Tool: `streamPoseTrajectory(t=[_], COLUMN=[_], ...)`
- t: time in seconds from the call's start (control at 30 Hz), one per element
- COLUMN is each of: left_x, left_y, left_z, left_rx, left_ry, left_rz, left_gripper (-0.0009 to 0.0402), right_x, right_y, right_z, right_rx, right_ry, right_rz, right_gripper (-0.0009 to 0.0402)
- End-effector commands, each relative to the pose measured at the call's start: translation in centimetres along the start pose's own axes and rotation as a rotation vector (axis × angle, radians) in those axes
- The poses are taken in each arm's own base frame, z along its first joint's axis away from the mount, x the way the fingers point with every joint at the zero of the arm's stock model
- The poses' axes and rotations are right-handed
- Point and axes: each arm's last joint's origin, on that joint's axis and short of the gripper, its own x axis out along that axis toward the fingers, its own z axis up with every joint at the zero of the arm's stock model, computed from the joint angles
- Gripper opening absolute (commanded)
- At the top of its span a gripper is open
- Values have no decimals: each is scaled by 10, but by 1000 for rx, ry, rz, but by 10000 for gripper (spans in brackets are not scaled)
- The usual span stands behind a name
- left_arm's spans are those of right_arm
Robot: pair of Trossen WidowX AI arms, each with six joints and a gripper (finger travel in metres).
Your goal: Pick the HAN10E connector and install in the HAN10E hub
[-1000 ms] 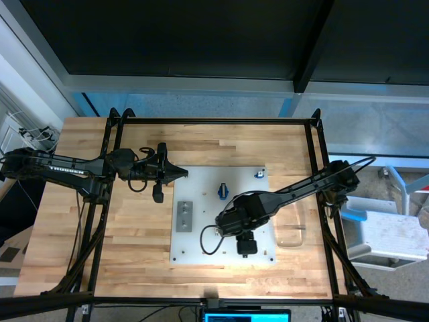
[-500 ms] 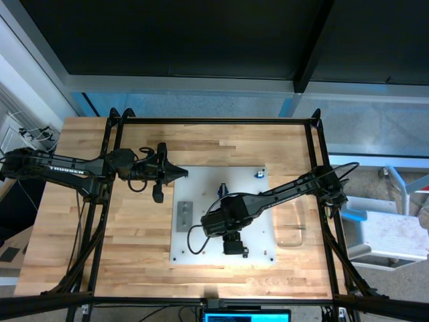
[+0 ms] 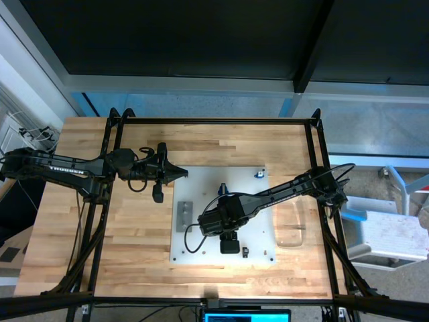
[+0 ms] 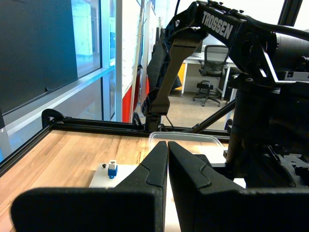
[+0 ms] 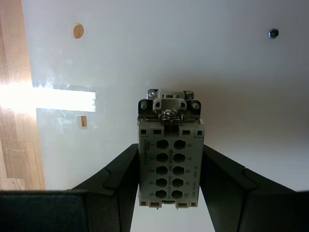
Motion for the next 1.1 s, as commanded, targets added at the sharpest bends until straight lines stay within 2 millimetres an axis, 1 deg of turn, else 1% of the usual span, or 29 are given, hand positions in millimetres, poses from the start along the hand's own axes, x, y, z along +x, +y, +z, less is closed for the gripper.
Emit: streamPoseTrajectory(t=[0.03, 0.23, 0.63, 0.93, 1.1], left_x=[0, 0, 0, 0, 0], left_y=[0, 0, 0, 0, 0], left_z=[0, 0, 0, 0, 0], left_rx=[0, 0, 0, 0, 0], left_ry=[0, 0, 0, 0, 0], left_rz=[0, 0, 0, 0, 0], left_gripper=[0, 0, 0, 0, 0], right_x=[0, 9, 12, 23, 26], right_y=[-1, -1, -1, -2, -2], right_z=[0, 4, 3, 1, -1], right_rx=[2, 7, 7, 8, 7], right_ry=[-4, 8, 13, 15, 24], right_rz=[-8, -6, -13, -13, -16], right_gripper=[23, 23, 23, 23, 23])
